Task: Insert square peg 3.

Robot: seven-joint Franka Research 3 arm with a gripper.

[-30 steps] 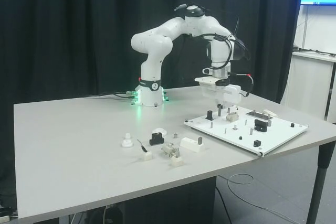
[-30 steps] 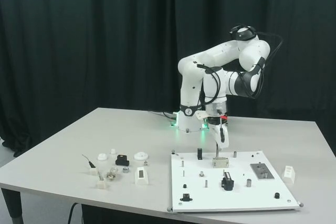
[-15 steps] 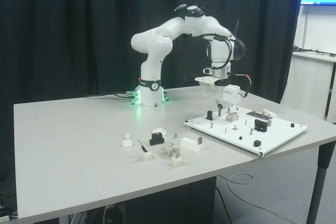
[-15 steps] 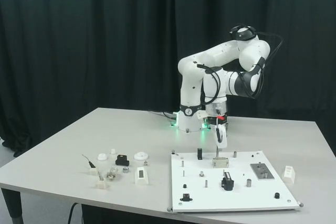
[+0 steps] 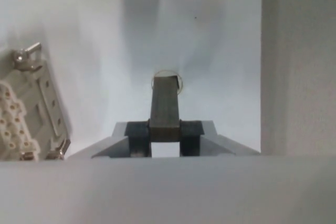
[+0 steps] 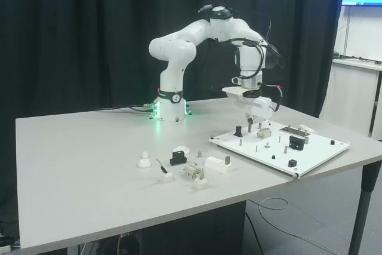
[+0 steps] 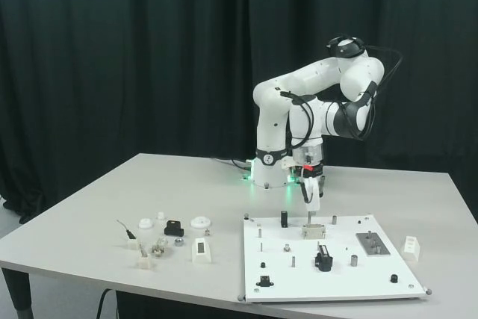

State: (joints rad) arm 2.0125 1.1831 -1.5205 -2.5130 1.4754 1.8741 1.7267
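The gripper [image 7: 309, 207] has gone up a little since a second ago. Its two fingers [image 5: 137, 136] squeeze a grey square peg [image 5: 164, 106] between them. The peg hangs over the white board [image 7: 328, 282], close to a connector block [image 5: 29, 111] on it. The board lies on the grey table [image 6: 77, 153].

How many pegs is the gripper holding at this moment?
1. A single square peg is clamped between the two fingers of the gripper, with its tip pointing down at the white board. No other peg shows between the fingers.
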